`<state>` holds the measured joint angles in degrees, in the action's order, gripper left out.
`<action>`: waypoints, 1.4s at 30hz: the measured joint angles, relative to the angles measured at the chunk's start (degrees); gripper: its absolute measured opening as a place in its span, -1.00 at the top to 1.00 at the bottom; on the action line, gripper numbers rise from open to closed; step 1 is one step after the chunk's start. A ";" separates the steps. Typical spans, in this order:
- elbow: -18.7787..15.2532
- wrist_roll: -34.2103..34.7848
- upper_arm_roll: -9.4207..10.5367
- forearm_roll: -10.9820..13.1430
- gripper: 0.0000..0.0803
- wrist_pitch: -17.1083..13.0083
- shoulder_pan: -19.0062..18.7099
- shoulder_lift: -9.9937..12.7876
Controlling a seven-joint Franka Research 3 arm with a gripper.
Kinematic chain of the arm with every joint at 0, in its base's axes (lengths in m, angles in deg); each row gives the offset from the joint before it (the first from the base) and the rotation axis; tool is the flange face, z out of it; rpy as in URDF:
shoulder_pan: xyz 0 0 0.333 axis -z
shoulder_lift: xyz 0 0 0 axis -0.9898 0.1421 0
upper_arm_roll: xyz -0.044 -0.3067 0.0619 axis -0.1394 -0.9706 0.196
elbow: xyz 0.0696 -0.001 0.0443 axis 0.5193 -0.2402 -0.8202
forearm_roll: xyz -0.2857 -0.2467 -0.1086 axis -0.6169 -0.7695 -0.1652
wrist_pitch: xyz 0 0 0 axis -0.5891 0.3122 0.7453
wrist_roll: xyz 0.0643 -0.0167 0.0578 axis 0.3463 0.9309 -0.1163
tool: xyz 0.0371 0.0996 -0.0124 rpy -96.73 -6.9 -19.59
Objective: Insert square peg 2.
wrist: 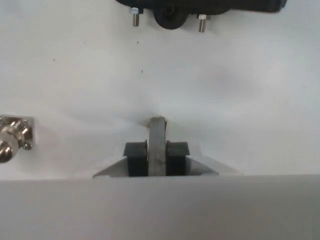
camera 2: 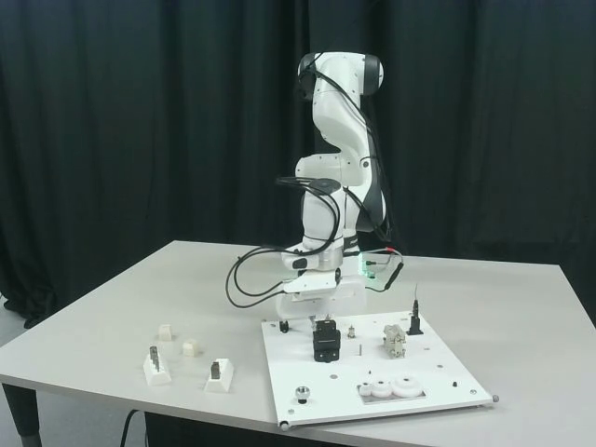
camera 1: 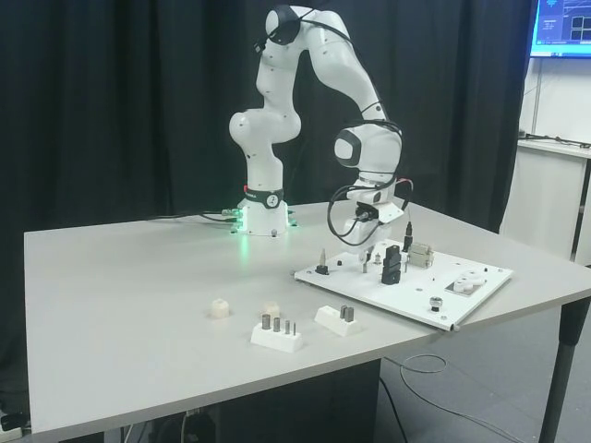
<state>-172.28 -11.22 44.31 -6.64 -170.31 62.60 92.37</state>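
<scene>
Wrist view: square peg (wrist: 157, 145) between fingertips (wrist: 134, 156).

A black curtain (camera 2: 140, 121) hangs behind the grey surface (camera 1: 129, 277). Two white gears (camera 2: 396, 387) lie near the white board's (camera 2: 447, 372) front edge. A screen (camera 1: 561, 28) glows beside the curtain.

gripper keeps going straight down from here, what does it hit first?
Likely the white board. The gripper holds the square peg pointing down at it, so the peg's tip should meet the board first; the remaining gap is unclear.

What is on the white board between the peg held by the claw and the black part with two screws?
Nothing. In the wrist view, the peg sits between the claw fingers, and only bare white board stretches from it to the black part.
</scene>
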 joint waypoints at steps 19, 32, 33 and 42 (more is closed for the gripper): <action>-0.79 -5.74 0.08 -0.99 0.81 -1.24 -0.02 -0.38; -0.81 -12.47 0.10 -2.10 0.81 -1.24 -0.02 -0.38; -0.81 -12.84 0.10 -2.15 0.81 -1.24 -0.03 -0.38; -0.82 -16.42 0.15 -2.43 0.81 -1.43 -0.03 -0.37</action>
<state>-173.10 -27.65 44.46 -9.07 -171.74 62.58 92.00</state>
